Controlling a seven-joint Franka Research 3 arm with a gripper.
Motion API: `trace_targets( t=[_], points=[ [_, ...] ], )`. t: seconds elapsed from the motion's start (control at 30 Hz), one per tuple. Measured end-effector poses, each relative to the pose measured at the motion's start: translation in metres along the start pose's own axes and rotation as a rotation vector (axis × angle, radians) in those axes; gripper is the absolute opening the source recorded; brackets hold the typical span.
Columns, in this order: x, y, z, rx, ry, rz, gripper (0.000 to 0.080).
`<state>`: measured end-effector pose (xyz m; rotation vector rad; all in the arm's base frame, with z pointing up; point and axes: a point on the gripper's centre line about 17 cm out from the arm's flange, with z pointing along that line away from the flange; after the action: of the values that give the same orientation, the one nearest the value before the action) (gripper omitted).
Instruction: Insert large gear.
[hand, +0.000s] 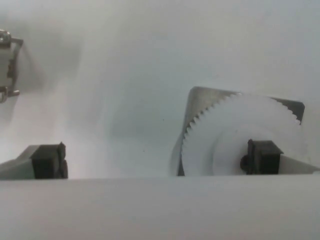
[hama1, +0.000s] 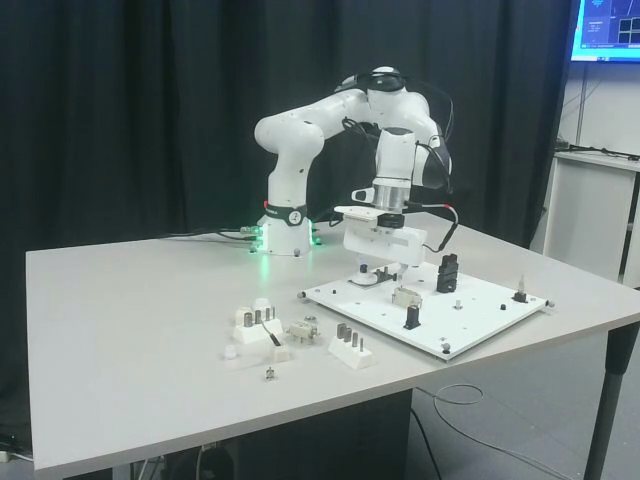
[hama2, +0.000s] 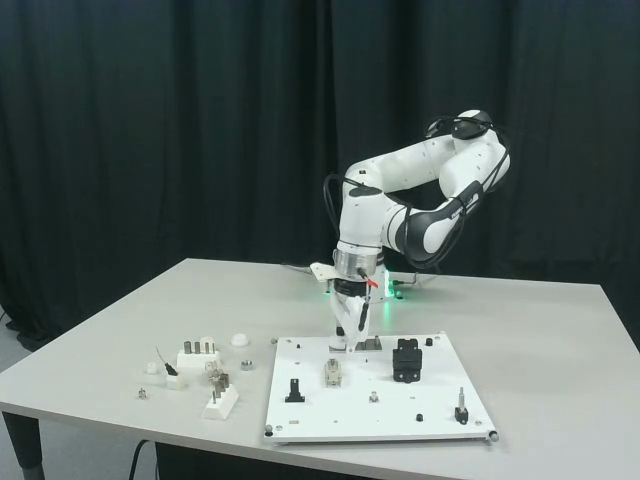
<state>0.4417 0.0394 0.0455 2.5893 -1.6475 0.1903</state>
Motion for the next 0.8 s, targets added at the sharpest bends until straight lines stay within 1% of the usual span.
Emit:
trace_targets(
  t=[0.3, 0.8],
  points=[
    [-0.0008, -0.0019, 0.0035, 0.008, 0.006, 0.001, 0.0800],
    [0.0000, -0.0034, 0.0030, 0.011, 0.014, -0.007, 0.0800]
  ],
)
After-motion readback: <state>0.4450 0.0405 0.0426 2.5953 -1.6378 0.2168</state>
